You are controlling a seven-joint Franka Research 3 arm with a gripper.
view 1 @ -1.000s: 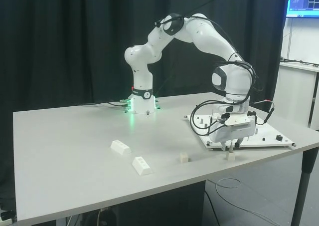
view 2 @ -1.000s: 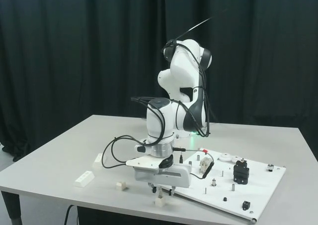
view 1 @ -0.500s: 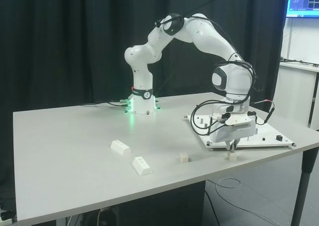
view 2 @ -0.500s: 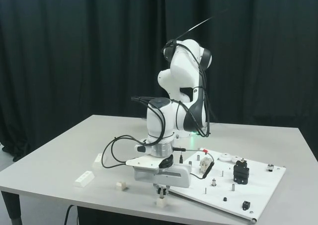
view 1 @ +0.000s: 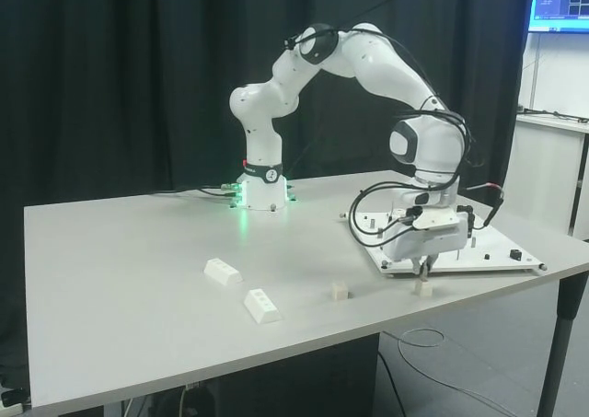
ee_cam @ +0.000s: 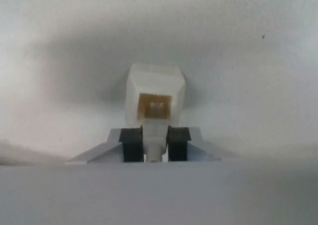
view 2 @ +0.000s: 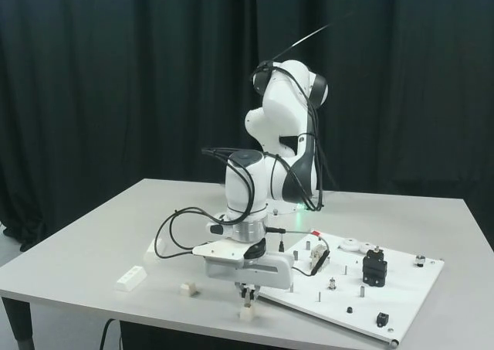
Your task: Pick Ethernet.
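The Ethernet piece point(ee_cam: 155, 92) is a small white block with a recessed socket face, standing near the table's front edge just off the white board point(view 1: 488, 256). My gripper point(ee_cam: 154, 144) is directly over it, and its black pads point(ee_cam: 130, 143) are shut on a narrow white tab that sticks up from the block. In the first room view the block point(view 1: 422, 288) sits under the gripper point(view 1: 423, 270). The second room view shows the same block point(view 2: 245, 314) below the gripper point(view 2: 247, 292). Whether the block still touches the table cannot be told.
A second small white block point(view 1: 340, 291) lies to one side on the table, with two longer white blocks point(view 1: 262, 305) point(view 1: 222, 272) further along. The board carries pegs and a black part point(view 2: 374, 268). A cable loops from the wrist point(view 2: 166, 234).
The fingers have closed on the block's tab since one second ago. The hand, with the block, has shifted slightly sideways along the table's front edge.
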